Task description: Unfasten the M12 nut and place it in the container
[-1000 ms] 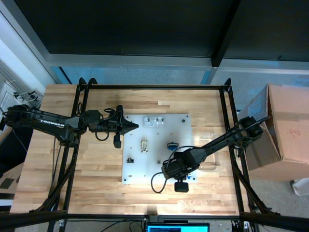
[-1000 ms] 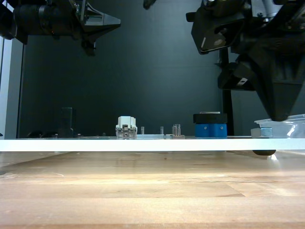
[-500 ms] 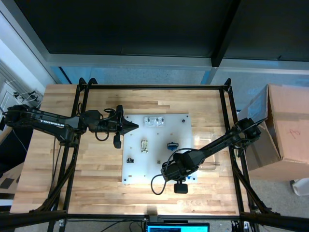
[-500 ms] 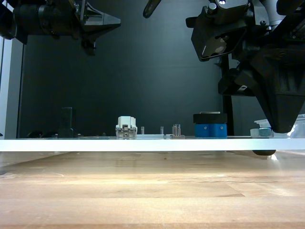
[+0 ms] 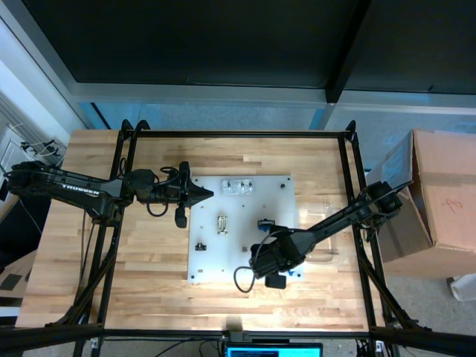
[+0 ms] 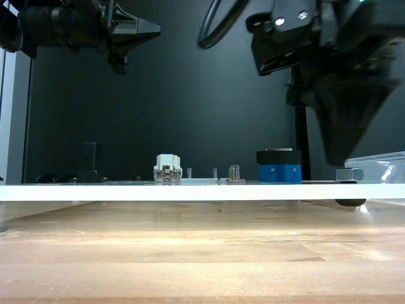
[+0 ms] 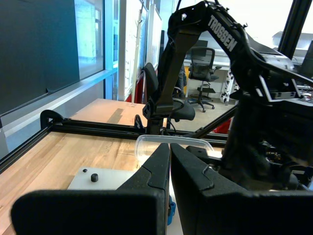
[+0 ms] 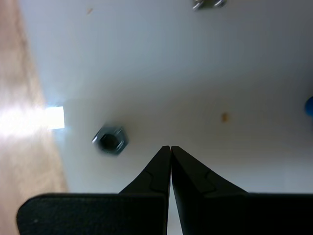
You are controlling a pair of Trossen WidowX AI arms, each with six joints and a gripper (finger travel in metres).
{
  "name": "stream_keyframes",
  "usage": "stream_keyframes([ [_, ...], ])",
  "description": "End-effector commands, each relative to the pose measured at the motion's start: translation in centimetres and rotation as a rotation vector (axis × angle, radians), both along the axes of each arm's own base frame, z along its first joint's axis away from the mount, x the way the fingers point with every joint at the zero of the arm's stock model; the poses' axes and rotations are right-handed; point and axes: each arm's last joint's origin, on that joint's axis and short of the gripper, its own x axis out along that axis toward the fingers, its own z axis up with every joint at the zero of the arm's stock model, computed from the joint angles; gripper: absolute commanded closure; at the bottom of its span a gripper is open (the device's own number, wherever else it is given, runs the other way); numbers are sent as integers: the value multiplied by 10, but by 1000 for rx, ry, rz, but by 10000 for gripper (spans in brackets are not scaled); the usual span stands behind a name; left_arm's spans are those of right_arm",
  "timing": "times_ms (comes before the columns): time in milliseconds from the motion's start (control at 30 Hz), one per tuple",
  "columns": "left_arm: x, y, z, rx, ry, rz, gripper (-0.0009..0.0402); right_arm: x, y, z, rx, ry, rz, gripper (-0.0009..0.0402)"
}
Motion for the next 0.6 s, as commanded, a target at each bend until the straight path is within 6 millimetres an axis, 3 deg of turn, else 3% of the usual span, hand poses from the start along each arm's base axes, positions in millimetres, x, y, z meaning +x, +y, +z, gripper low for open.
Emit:
stream_keyframes([
  [33,0,0,0,0,0,0,393,-1,0,4,44,7,4,393],
  [367,0,0,0,0,1,0,393,-1,8,17,272,39,33,393],
  [600,0,0,0,0,1,0,393,4,13,1,279,72,65,393],
])
